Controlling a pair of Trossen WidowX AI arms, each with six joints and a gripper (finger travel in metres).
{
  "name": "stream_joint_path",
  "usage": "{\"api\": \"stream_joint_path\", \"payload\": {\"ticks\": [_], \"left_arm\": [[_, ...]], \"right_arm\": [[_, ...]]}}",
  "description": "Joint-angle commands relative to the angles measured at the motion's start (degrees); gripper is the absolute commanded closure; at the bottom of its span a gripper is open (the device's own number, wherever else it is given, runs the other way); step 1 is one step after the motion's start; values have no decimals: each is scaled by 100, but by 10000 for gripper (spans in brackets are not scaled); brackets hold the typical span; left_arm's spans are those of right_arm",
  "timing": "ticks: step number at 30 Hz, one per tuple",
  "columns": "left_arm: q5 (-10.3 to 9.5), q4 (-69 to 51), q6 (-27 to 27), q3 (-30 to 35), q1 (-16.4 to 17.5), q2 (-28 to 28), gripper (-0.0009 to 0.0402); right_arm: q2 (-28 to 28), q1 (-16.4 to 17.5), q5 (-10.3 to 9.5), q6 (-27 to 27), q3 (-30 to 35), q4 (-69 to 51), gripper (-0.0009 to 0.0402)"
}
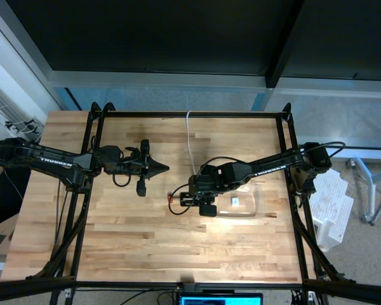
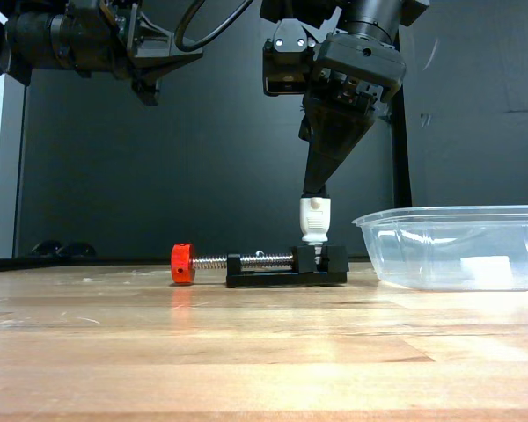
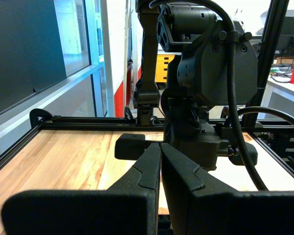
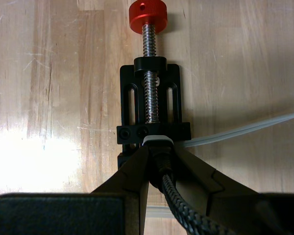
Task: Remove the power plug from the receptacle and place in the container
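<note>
High view: the left gripper [image 1: 160, 168] hangs in the air over the left half of the pale wooden table [image 1: 114, 229]. Its fingers are pressed together to a point with nothing between them, and it is well apart from the work. Standing at the near edge, I look along the low view and see the right gripper [image 2: 315, 190] pointing straight down over the middle of the table. Below it is a white socket receptacle [image 2: 314, 221], standing upright in a low black clamp [image 2: 286, 266] with a red knob [image 2: 182, 264] at the end of its screw. The right wrist view settles the grip. The two black fingers [image 4: 132, 174] are drawn in narrow and pinch the small black power plug [image 4: 159, 157] from either side. The plug sits seated in the receptacle, whose white rim shows just past the fingertips. A braided black cord [image 4: 183, 210] leads back from the plug between the fingers. A long white cable [image 4: 245, 129] leaves the receptacle sideways across the wood. The shallow clear plastic container [image 2: 449, 255] rests on the table just beside the clamp on the right arm's side, with a small white label [image 2: 486, 268] on its bottom and no plug in it.
</note>
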Motion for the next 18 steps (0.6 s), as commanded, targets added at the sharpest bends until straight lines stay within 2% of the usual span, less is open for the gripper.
{"api": "stream_joint_path", "payload": {"ticks": [1, 18], "left_arm": [[0, 0, 0, 0, 2, 0, 393], [0, 0, 0, 0, 0, 0, 393]], "right_arm": [[-9, -2, -17, -2, 0, 2, 389], [-144, -11, -17, 13, 26, -31, 393]]}}
